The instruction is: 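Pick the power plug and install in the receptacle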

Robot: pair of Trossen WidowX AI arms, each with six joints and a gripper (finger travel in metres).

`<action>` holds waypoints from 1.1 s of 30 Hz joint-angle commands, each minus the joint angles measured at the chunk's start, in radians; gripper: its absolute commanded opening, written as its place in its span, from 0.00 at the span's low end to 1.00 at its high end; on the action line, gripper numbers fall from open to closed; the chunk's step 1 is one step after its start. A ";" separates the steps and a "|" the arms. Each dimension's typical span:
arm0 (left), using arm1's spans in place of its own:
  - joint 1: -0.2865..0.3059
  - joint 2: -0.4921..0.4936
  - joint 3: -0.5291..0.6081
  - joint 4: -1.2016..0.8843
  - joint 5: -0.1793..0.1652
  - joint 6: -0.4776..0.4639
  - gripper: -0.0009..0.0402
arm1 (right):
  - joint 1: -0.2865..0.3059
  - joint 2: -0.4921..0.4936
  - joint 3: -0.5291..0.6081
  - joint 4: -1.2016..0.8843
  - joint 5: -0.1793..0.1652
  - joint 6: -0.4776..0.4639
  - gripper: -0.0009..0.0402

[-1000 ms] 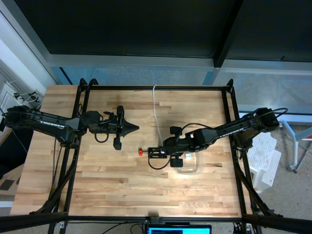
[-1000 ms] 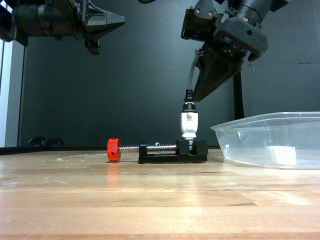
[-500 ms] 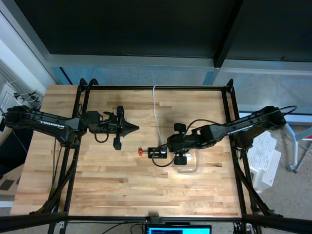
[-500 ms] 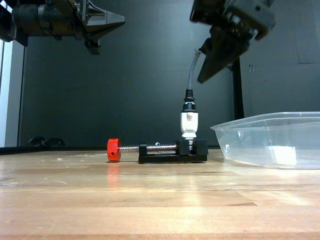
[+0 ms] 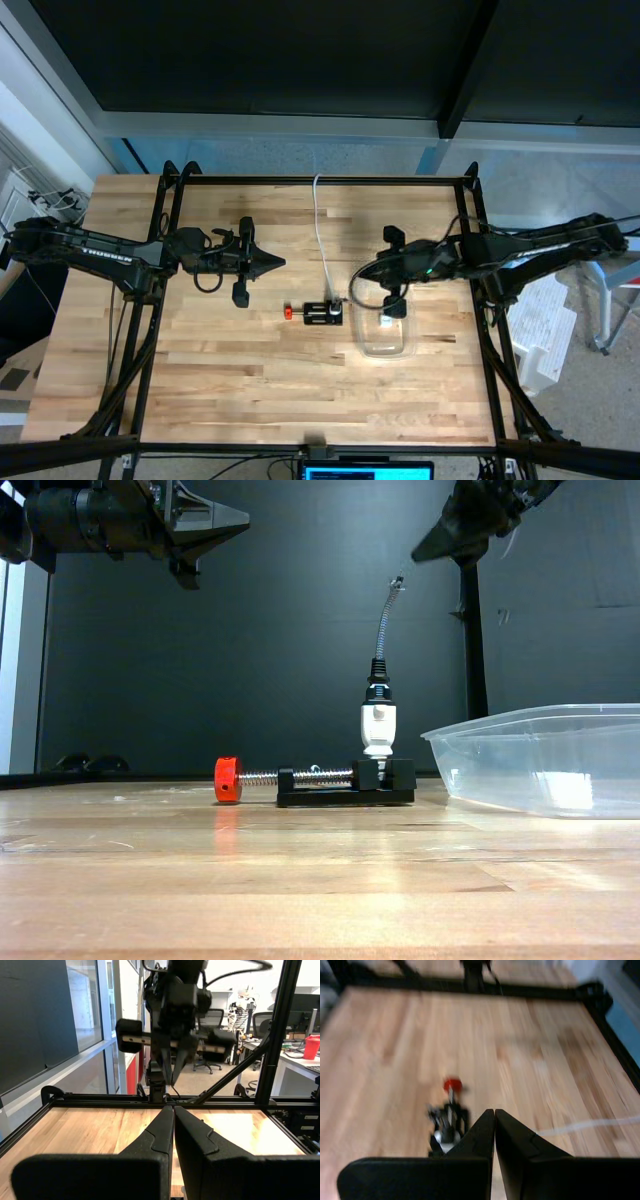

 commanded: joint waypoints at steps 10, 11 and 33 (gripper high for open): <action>0.000 0.000 0.000 0.000 0.000 0.000 0.02 | -0.117 -0.139 -0.216 0.423 -0.176 -0.012 0.02; 0.000 0.000 0.000 0.000 0.000 0.000 0.02 | -0.119 -0.145 -0.229 0.452 -0.176 -0.013 0.02; 0.000 0.000 0.000 0.000 0.000 0.000 0.02 | -0.139 -0.186 -0.420 0.817 -0.196 -0.011 0.02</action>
